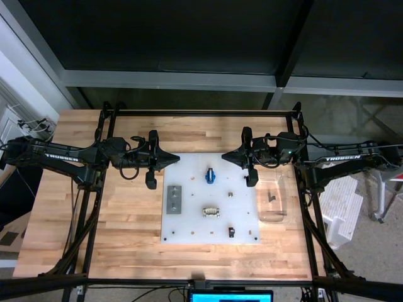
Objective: Pick the 16mm bar and install on taskboard
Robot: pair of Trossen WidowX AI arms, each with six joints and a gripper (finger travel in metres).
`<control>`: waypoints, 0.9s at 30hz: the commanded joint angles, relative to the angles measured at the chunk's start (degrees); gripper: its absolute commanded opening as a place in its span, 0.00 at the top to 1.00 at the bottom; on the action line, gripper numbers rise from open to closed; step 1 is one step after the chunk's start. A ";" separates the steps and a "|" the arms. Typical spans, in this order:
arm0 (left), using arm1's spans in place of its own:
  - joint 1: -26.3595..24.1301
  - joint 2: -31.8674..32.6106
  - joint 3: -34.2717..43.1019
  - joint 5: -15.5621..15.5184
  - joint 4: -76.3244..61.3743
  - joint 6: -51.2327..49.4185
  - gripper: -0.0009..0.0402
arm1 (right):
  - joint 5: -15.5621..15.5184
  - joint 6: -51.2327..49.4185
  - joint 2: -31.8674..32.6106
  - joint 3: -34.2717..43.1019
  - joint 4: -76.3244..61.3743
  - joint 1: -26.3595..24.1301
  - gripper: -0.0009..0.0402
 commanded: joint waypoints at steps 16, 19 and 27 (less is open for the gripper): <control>0.02 0.00 0.02 0.00 0.00 0.02 0.98 | 0.00 0.02 0.02 -0.02 0.00 0.00 0.98; 0.00 0.00 0.02 0.00 0.00 0.02 0.98 | 0.00 0.02 0.33 -0.02 0.00 0.00 0.98; 0.02 0.00 0.02 0.00 -0.02 0.02 0.98 | 0.02 2.43 0.72 0.55 -4.44 0.04 0.98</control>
